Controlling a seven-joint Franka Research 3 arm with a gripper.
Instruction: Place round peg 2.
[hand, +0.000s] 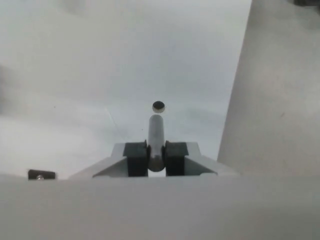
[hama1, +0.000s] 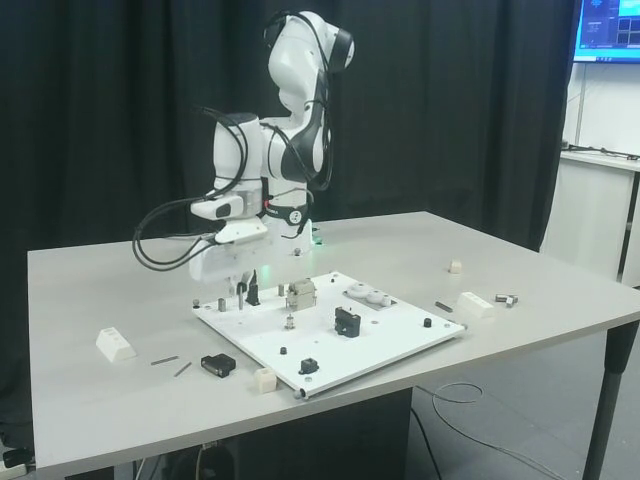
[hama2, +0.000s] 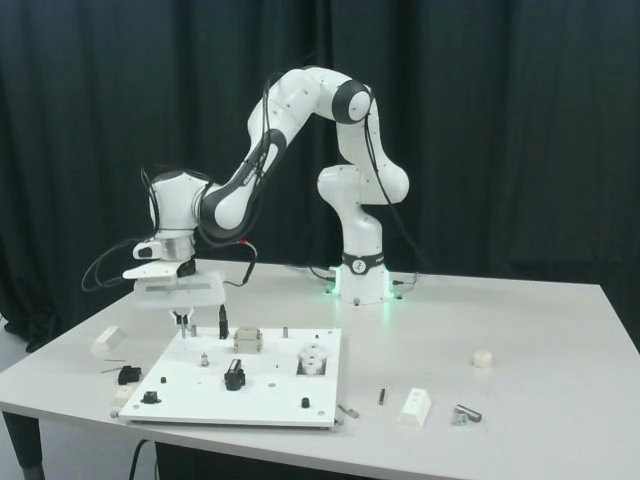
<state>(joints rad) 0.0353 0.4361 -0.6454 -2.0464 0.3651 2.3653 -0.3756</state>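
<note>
**Grey peg above its hole: line up, then lower**

Grey and slender, round peg 2 (hand: 156, 136) sits clamped between the black pads (hand: 135, 158) of the jaws (hand: 155, 161), which are closed tight on its upper end so that the free end points down at the white board (hama1: 380, 340). In the wrist view a small dark hole (hand: 158, 105) shows in the board just beyond the peg's tip, close but not yet under it. Both room views put the jaws low over the board's corner nearest the arm's reach, near several short posts already standing there.

Doing this step well seems to call for a small sideways correction first, until tip and hole coincide, with the peg kept upright. Only then should the arm descend, slowly, since a peg that meets the rim off-centre would likely jam or tilt in the grip. Release is best left until the peg stands seated; whether it touches the board now, I cannot tell.
</note>
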